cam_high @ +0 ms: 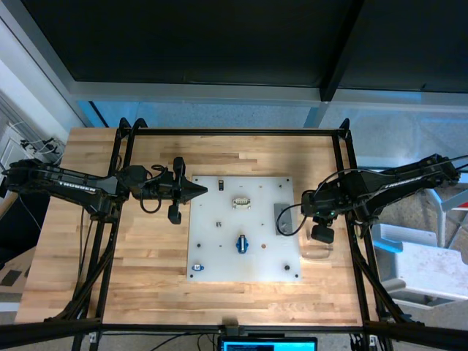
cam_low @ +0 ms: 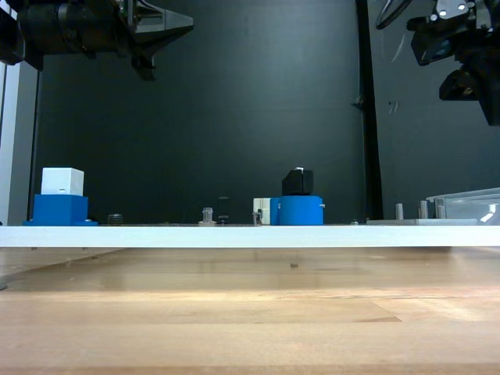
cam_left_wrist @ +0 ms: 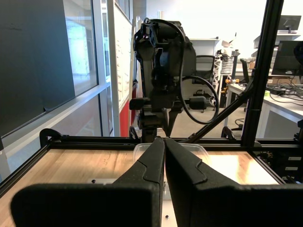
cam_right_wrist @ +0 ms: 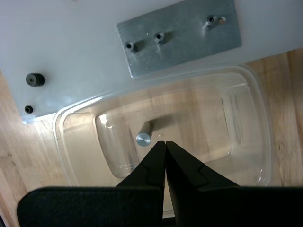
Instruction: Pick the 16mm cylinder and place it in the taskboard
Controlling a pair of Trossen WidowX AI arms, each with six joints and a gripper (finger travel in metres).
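A: Right wrist view: the peg (cam_right_wrist: pixel 144 134) lies on its side in the clear tray (cam_right_wrist: pixel 258 109), just beside the board (cam_right_wrist: pixel 71 42), at its right edge. The right gripper (cam_right_wrist: pixel 164 143) hangs above it, jaws pressed together, empty.
B: And the left gripper (cam_left_wrist: pixel 164 140)?
A: High over the board's left edge. Jaws pressed together too, holding nothing.

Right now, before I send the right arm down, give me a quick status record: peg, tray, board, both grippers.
16mm cylinder: inside clear tray, not gripped
clear tray: on table, beside taskboard right edge
right gripper: shut, raised above tray, holding nothing
left gripper: shut, raised at taskboard's left edge
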